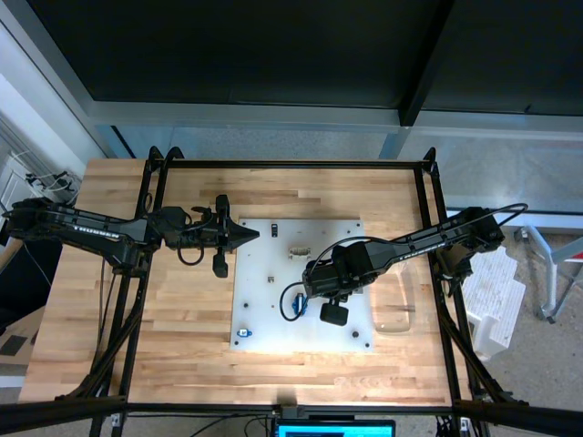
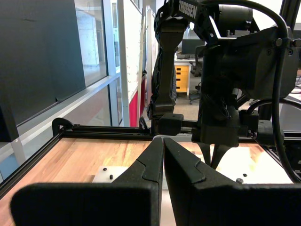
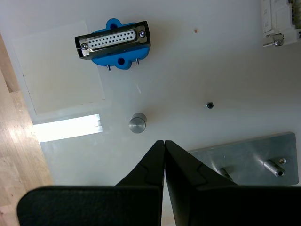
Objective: Remove the 16mm cylinder and place in the container
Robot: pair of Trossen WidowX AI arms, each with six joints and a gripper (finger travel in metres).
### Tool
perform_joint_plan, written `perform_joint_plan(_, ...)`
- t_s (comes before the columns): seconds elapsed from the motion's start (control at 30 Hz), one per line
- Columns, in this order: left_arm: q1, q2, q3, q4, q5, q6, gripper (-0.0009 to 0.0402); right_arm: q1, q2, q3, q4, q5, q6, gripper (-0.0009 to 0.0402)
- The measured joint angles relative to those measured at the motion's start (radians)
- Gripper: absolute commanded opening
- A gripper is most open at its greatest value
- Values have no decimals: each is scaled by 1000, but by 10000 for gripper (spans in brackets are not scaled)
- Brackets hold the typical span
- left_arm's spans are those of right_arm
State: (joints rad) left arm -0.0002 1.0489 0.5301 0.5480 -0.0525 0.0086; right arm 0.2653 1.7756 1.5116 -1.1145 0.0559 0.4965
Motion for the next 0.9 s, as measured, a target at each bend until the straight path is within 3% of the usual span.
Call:
perform_joint_plan(0.33,0,0,0,0,0,0,0,5,10,-6,5,3,5,0)
perform_joint_plan(0.9,0,0,0,0,0,0,0,10,139,-6,85,-6,5,0)
